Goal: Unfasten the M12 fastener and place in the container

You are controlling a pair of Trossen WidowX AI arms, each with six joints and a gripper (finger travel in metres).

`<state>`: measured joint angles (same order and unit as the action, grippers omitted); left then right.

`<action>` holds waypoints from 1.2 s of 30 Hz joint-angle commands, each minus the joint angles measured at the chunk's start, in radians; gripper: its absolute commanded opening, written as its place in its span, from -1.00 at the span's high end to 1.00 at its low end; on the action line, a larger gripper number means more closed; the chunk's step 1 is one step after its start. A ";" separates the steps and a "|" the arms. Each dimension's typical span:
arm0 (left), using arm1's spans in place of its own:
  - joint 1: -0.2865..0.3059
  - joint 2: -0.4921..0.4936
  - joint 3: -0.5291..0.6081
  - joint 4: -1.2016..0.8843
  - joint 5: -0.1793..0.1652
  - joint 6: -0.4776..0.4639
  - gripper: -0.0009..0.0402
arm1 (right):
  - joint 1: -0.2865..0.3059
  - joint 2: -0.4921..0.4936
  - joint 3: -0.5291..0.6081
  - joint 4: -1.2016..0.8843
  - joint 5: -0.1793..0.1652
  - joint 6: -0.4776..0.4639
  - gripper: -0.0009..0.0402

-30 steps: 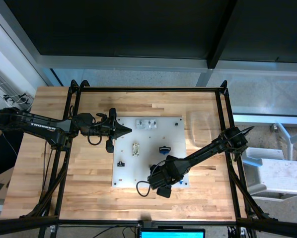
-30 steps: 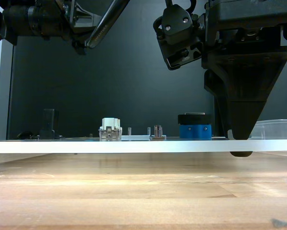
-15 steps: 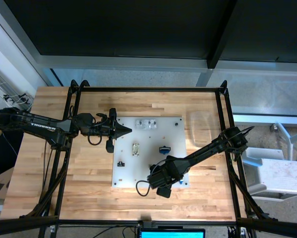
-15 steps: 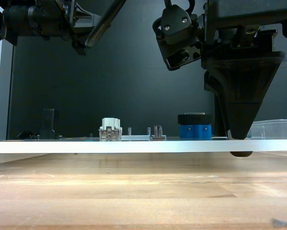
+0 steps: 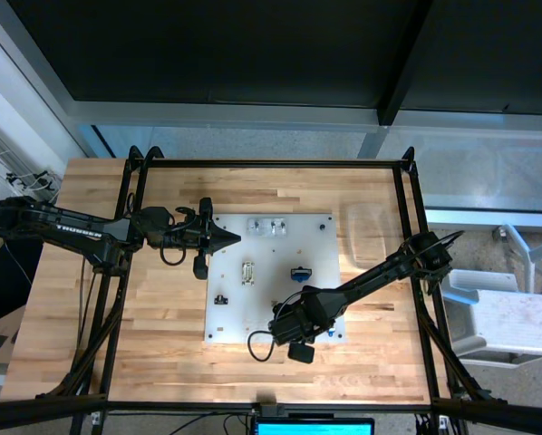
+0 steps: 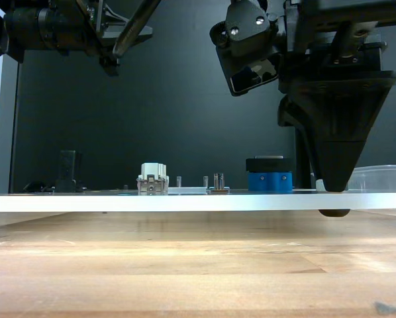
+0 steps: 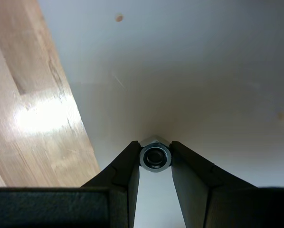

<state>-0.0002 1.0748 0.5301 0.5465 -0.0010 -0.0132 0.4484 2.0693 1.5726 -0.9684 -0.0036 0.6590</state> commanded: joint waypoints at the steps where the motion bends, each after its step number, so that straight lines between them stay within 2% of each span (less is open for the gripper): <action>1: 0.000 0.000 0.000 0.000 0.000 0.000 0.96 | 0.001 0.001 -0.001 -0.005 0.002 -0.098 0.78; 4: 0.000 0.000 0.000 0.000 0.000 0.000 0.96 | 0.001 0.001 -0.001 -0.005 0.003 -0.242 0.84; 9: 0.000 0.000 0.000 0.000 0.000 0.000 0.96 | 0.001 0.001 -0.001 -0.006 0.003 -0.610 0.89; 15: 0.000 0.000 0.000 0.000 0.000 0.000 0.96 | 0.001 0.001 -0.001 -0.001 0.010 -0.971 0.90; 23: 0.000 0.000 0.000 0.000 0.000 0.000 0.96 | 0.001 0.001 -0.001 0.000 0.010 -1.362 0.90; 26: 0.000 0.000 0.000 0.000 0.000 0.000 0.96 | 0.001 0.001 -0.001 0.000 0.010 -1.481 0.90; 28: 0.000 0.000 0.000 0.000 0.000 0.000 0.96 | 0.001 0.001 -0.001 0.000 0.010 -1.524 0.90; 36: 0.000 0.000 0.000 0.000 0.000 0.000 0.96 | 0.002 0.001 -0.001 -0.009 0.010 -1.530 0.85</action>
